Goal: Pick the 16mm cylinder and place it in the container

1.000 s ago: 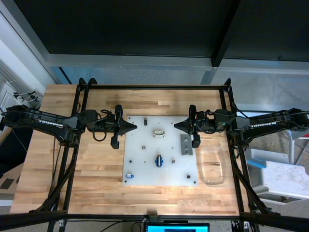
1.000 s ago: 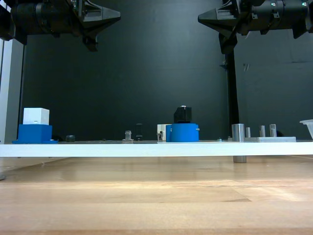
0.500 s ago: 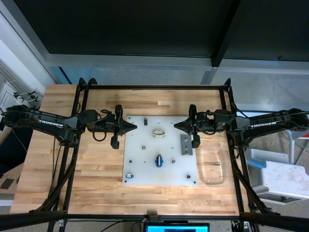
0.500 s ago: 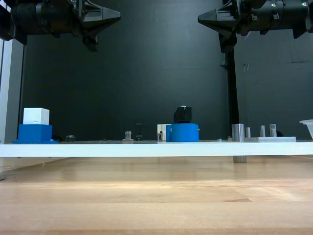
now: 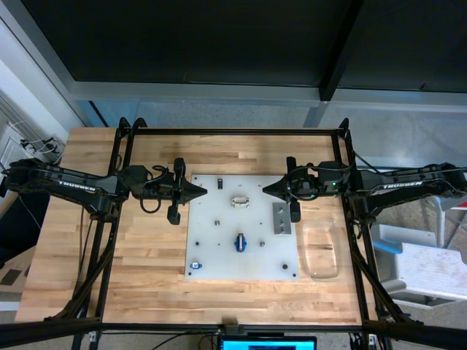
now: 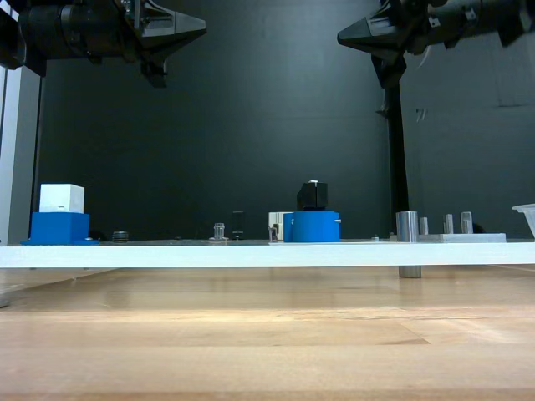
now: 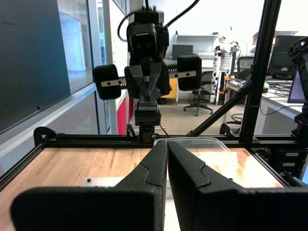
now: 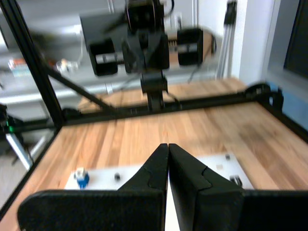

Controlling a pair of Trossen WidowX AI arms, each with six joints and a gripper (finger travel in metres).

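Black TROSSEN arms [image 5: 73, 186] | left gripper [image 5: 204, 191] closed, aloft | right gripper [image 5: 265, 191] closed, aloft

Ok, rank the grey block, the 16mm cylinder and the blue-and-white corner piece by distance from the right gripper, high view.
The right gripper hovers shut over the board's far right; the left gripper hovers shut over its far left.
1. grey block, right side of the board.
2. 16mm cylinder, mid-board beside the blue part.
3. blue-and-white corner piece, near-left corner.
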